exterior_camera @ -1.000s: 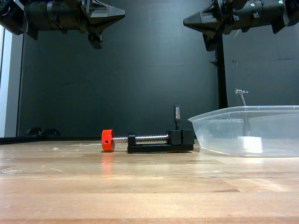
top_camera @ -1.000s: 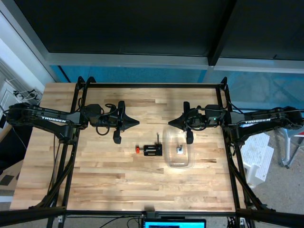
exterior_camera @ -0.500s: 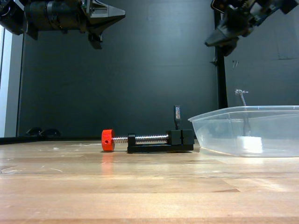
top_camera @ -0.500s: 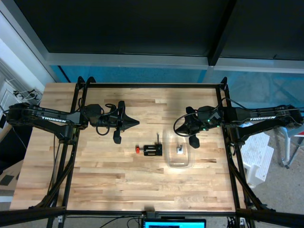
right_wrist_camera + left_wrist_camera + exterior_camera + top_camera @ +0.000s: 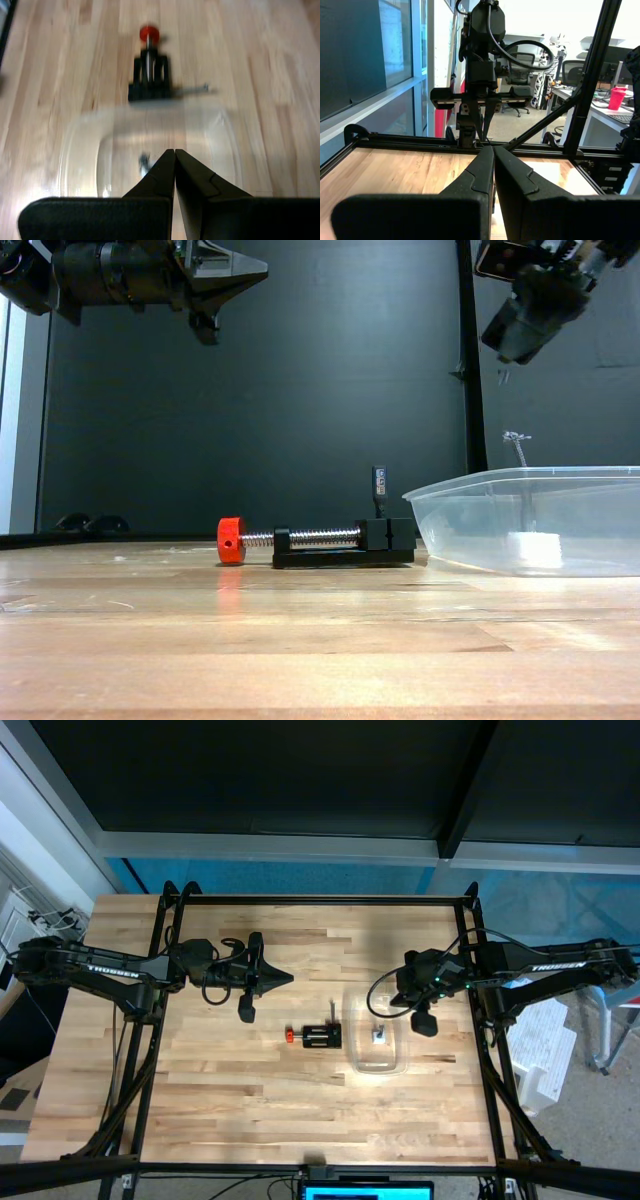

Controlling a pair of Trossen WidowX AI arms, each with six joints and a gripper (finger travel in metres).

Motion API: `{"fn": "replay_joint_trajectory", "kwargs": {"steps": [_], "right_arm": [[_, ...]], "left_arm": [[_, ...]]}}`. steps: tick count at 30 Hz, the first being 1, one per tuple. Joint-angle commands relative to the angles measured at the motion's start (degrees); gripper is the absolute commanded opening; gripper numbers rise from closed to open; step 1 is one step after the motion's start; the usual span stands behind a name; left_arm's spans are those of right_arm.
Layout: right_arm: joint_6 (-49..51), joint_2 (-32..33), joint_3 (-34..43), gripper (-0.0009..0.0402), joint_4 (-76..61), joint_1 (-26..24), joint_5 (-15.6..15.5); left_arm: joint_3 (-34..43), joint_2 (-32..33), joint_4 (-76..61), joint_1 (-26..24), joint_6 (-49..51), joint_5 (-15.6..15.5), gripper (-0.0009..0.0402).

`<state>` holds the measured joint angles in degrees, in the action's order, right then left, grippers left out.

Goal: Pick the usb-c connector and install on the hub

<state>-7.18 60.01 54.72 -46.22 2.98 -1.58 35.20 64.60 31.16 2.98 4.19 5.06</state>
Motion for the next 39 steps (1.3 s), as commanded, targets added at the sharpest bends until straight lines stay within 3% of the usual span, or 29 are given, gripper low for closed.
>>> {"fn": "replay_joint_trajectory", "kwargs": {"steps": [1, 17, 28, 39], "right_arm": [[0.02, 0.92, 1.66, 0.0, -4.42, 0.35, 0.02], [0.17, 10.01, 7.82, 0.0, -16.31, 2.05, 0.02], [0.11, 15.82, 8.85, 0.0002, -17.42, 3.17, 0.02], [-0.02, 22.14, 8.85, 0.0072, -17.29, 5.07, 0.04]], "left_arm": [[0.0, 0.0, 0.02, 0.0, 0.0, 0.0, 0.0], [0.0, 0.0, 0.02, 0.02, 0.0, 0.0, 0.0], [0.0, 0.0, 0.02, 0.02, 0.0, 0.0, 0.0], [0.0, 0.0, 0.02, 0.0, 0.0, 0.0, 0.0]]}}
